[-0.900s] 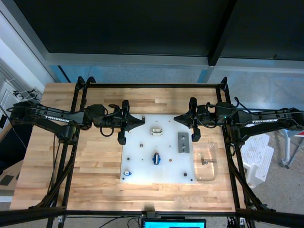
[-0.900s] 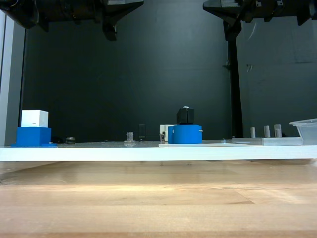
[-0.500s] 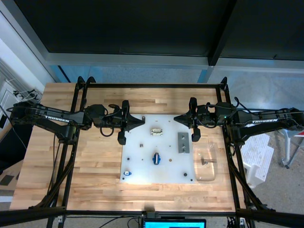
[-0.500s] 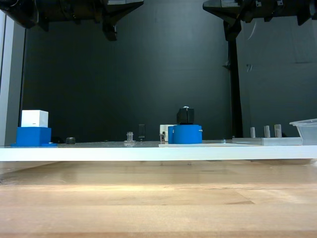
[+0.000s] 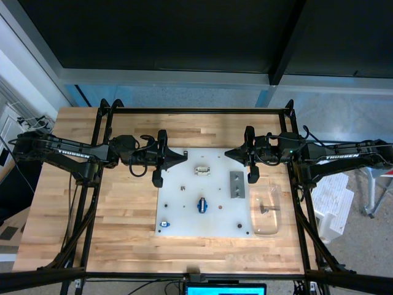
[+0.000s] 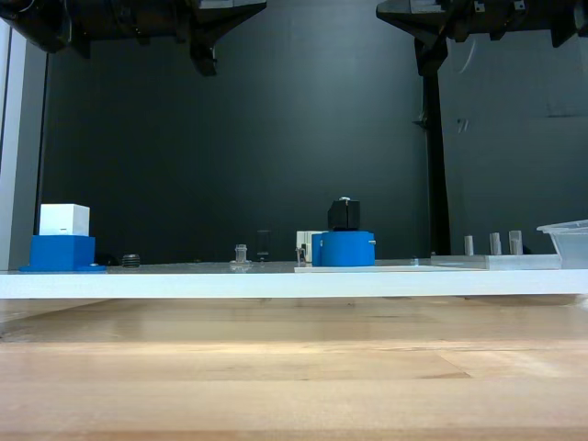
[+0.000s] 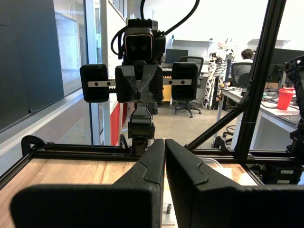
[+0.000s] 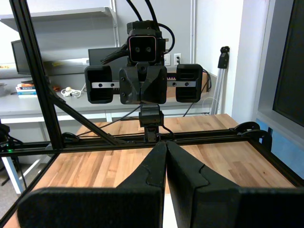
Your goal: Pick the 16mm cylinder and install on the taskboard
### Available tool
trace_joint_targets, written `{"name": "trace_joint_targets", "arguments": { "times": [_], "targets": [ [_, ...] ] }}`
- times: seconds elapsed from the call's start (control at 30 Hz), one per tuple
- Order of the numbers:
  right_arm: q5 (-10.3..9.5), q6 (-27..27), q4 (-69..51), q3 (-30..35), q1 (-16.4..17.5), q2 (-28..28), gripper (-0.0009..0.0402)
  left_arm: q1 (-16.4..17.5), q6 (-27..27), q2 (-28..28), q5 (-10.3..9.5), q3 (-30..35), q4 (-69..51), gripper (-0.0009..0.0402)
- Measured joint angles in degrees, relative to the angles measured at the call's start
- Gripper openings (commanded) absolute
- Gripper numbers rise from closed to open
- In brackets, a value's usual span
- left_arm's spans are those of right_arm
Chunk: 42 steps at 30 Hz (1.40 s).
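Wooden table (image 5: pixel 92 209): taskboard (image 5: pixel 184 209) at centre; 16mm cylinder (image 5: pixel 264 209) inside clear tray (image 5: pixel 268 232) by board's right edge. Left gripper (image 5: pixel 184 155), right gripper (image 5: pixel 227 153) above board's far corners, fingers pressed together, empty.

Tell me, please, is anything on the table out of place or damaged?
Nothing stands out. The taskboard lies flat on the table, its parts upright. The 16mm cylinder lies in the clear tray beside it. The left gripper and right gripper hang shut above the board's far edge.
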Motion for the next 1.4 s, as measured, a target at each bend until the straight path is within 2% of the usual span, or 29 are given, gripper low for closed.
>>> {"name": "trace_joint_targets", "arguments": {
  "times": [0.17, 0.4, 0.47, 0.6, 0.67, 0.93, 1.4],
  "targets": [
    [-0.92, 0.2, -2.6, 0.5, 0.1, -0.3, 0.0, 0.0, 0.0, 0.0, 0.0, 0.0, 0.0, 0.0001],
    [-0.55, 1.1, -22.9, 7.3, 2.3, -0.6, 0.0, 0.0, 0.0, 0.0, 0.0, 0.0, 0.0, 0.0001],
    [0.72, 1.7, -28.8, 9.3, 3.6, -0.6, 0.0, 0.0, 0.0, 0.0, 0.02, 0.0, 0.0, 0.0001],
    [4.72, 3.4, -39.7, 12.8, 6.5, -0.5, 0.0, 0.0, 0.0, 0.0, 0.0, 0.0, 0.0, 0.0001],
    [5.7, 4.3, -44.4, 14.2, 7.8, -0.5, 0.0, 0.0, 0.0, 0.0, 0.02, 0.0, 0.0, 0.0001],
    [5.95, 8.2, -58.2, 17.2, 11.1, -0.5, 0.0, 0.0, 0.0, 0.0, 0.0, 0.0, 0.0, 0.0001],
    [5.57, 14.1, -74.4, 17.6, 15.4, -0.5, 0.0002, 0.0, 0.0, 0.0, 0.02, 0.0, 0.0, 0.0001]
  ]
}}
